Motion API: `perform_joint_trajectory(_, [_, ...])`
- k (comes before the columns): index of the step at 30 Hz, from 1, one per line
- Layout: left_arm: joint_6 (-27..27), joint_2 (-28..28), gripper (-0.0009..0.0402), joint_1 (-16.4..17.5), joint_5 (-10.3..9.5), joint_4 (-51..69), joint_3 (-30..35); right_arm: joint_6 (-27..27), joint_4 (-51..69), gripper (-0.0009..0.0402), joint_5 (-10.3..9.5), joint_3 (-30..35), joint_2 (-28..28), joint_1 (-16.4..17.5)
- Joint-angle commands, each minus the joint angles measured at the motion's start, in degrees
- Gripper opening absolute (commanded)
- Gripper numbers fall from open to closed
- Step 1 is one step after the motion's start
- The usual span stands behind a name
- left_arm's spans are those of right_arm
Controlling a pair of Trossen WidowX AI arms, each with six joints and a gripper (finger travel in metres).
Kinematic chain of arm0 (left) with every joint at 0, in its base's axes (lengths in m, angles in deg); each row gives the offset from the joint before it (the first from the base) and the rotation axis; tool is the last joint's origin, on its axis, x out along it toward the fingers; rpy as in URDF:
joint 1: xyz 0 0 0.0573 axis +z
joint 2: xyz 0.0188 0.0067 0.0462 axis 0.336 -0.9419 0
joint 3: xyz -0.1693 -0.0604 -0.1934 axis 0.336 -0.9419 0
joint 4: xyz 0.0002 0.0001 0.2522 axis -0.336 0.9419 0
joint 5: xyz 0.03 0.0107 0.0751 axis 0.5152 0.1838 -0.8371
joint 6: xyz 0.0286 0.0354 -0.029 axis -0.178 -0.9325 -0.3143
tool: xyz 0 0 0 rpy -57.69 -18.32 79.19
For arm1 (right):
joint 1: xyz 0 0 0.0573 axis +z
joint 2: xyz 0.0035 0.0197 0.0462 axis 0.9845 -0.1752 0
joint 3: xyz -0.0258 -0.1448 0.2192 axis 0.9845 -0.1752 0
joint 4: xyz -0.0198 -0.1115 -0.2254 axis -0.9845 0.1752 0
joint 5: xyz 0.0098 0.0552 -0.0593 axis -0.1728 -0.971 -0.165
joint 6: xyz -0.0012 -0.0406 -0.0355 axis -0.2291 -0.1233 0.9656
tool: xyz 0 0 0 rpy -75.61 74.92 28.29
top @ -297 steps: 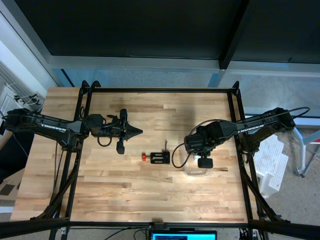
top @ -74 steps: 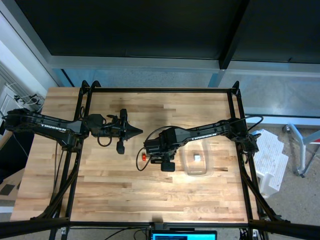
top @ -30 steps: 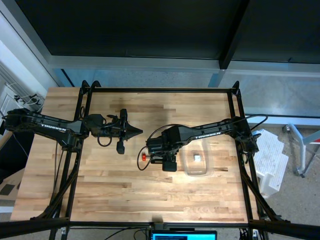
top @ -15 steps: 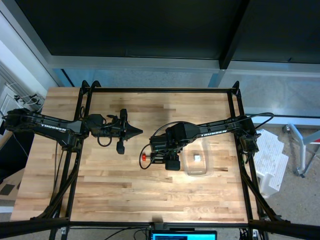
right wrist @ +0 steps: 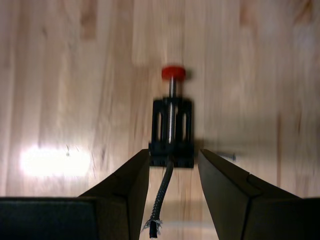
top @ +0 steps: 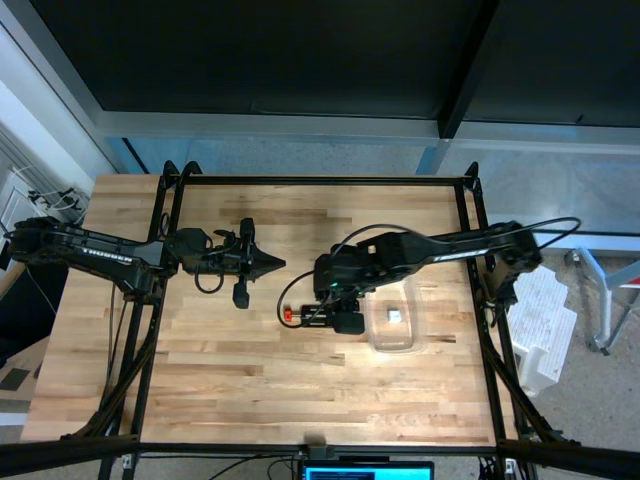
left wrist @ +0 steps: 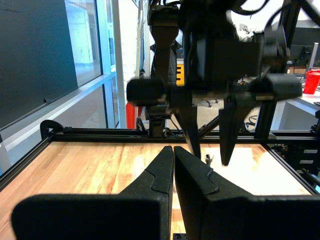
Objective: Pick the USB-C connector and install on taskboard
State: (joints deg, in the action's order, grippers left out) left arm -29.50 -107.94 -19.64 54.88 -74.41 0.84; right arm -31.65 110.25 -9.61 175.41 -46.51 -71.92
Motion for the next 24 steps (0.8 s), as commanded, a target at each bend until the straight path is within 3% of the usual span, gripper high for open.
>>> perform_joint_trajectory(1, [0.0, 0.0, 0.0, 0.0, 0.02, 0.0, 0.0, 1.4, -7.0, 0.0122, 0.02, -5.2, 4.7, -0.9])
perform_joint_trajectory(15, [0.0, 0.0, 0.0, 0.0, 0.02, 0.0, 0.0, 6.1, -38.1, 0.007, -0.2, -29.4, 24.0, -5.6])
perform_joint_trajectory(24, [0.0, 0.0, 0.0, 0.0, 0.02, 0.0, 0.0, 6.0, -56.2, 0.0017, -0.28, -42.2, 32.3, -7.6])
